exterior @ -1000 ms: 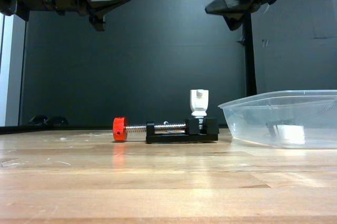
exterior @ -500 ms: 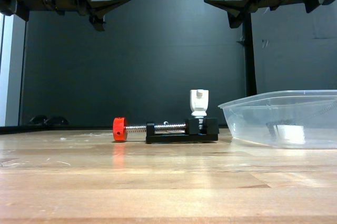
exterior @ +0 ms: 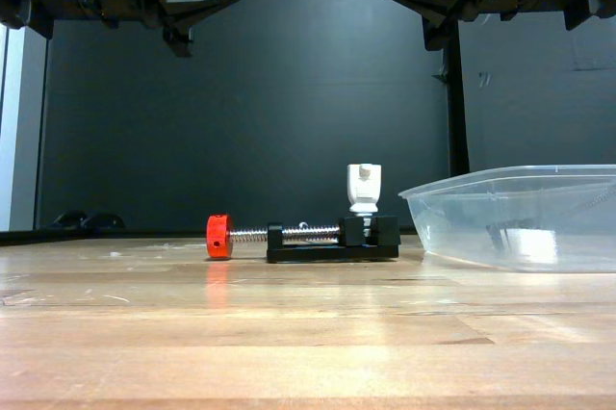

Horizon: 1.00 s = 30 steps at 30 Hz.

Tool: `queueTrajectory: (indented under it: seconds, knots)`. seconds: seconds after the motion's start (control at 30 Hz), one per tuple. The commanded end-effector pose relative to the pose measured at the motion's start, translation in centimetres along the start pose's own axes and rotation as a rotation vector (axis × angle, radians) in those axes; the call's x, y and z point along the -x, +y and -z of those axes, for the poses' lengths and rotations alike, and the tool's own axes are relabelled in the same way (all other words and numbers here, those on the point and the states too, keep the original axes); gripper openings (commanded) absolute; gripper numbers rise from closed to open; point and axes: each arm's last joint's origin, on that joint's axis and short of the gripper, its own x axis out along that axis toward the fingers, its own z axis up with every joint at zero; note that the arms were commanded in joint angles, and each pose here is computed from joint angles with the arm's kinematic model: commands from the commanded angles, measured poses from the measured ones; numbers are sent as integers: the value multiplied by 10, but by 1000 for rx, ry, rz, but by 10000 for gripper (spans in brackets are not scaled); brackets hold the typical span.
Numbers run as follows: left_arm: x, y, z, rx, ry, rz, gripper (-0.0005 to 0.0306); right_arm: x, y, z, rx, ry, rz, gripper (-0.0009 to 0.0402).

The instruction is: Remove the power plug from the receptacle and place in the container

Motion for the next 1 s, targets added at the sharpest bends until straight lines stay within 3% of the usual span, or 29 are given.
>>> queueTrajectory:
  seconds: [0.03,0.47,0.6,1.0]
  knots:
    - [0,0,0,0,0,0,0,0,0,-1,-1,-1,-4,0]
    - [0,0,0,0,0,0,0,0,0,1,-13,19,-8,0]
    - [0,0,0,0,0,0,0,0,0,1,-53,18,10,0]
    - [0,0,0,0,0,0,0,0,0,1,-52,19,13,0]
